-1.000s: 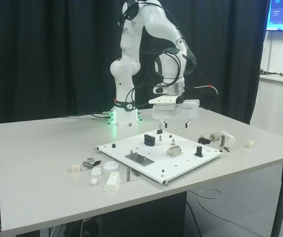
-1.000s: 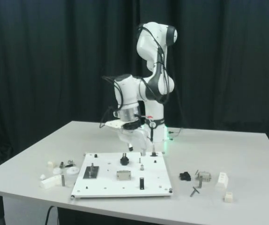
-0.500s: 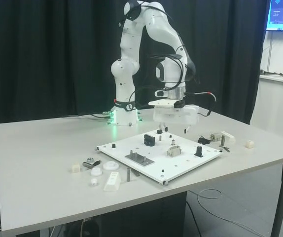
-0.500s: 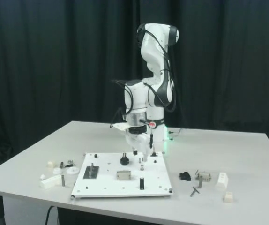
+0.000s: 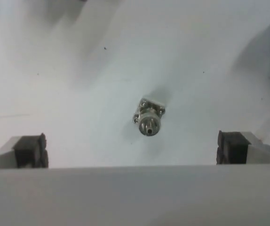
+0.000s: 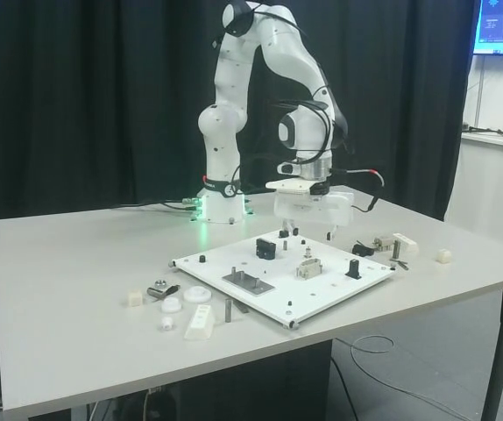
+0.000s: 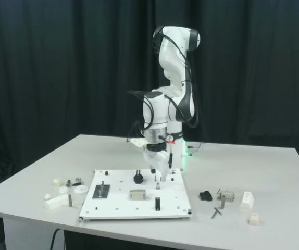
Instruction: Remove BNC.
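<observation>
— On the grey table [image 6: 76,263] lies the white board [image 6: 322,294], and the arm's gripper [image 6: 309,232] hangs over its far side. Where is the BNC?

— Standing upright on that far part of the board, directly under the gripper: the BNC connector [image 5: 148,118], a small metal barrel on a square flange with a screw at each corner. It sits about midway between the two black fingertips [image 5: 30,151], which are spread wide and well apart from it.

— How would it handle?

— Stiff, light and hard, I judge — bare metal, so probably slippery against the pads. Not fragile, though the centre pin should be left alone.

— And the hold?

— Across the round barrel, above the flange, squarely centred. Since it looks fastened to the board, expect resistance; a twist may be needed before any lift.
</observation>
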### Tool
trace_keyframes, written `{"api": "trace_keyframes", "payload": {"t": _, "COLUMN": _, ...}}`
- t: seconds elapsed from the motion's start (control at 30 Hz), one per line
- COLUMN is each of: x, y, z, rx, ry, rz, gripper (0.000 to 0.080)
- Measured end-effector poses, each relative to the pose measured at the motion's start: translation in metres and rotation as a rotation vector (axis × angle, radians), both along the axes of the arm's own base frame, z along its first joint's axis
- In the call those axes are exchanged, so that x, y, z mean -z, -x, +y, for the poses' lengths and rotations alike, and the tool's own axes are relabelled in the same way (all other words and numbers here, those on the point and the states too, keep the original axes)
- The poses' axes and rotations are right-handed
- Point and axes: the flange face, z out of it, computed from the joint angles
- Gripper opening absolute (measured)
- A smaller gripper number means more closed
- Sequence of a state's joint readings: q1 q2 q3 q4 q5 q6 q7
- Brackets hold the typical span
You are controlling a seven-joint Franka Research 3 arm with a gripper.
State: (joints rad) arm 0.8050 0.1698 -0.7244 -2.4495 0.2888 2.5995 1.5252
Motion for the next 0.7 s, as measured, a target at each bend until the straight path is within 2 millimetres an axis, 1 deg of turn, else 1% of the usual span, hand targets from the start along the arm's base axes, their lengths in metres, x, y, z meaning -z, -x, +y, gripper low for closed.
{"api": "trace_keyframes", "payload": {"t": 0.27, "x": 0.006, "y": 0.001, "z": 0.002, "rx": -0.001, "ry": 0.014, "rz": -0.001, "gripper": 0.08}}
{"api": "trace_keyframes", "payload": {"t": 0.7, "x": 0.021, "y": 0.002, "z": 0.004, "rx": -0.014, "ry": 0.05, "rz": 0.006, "gripper": 0.08}}
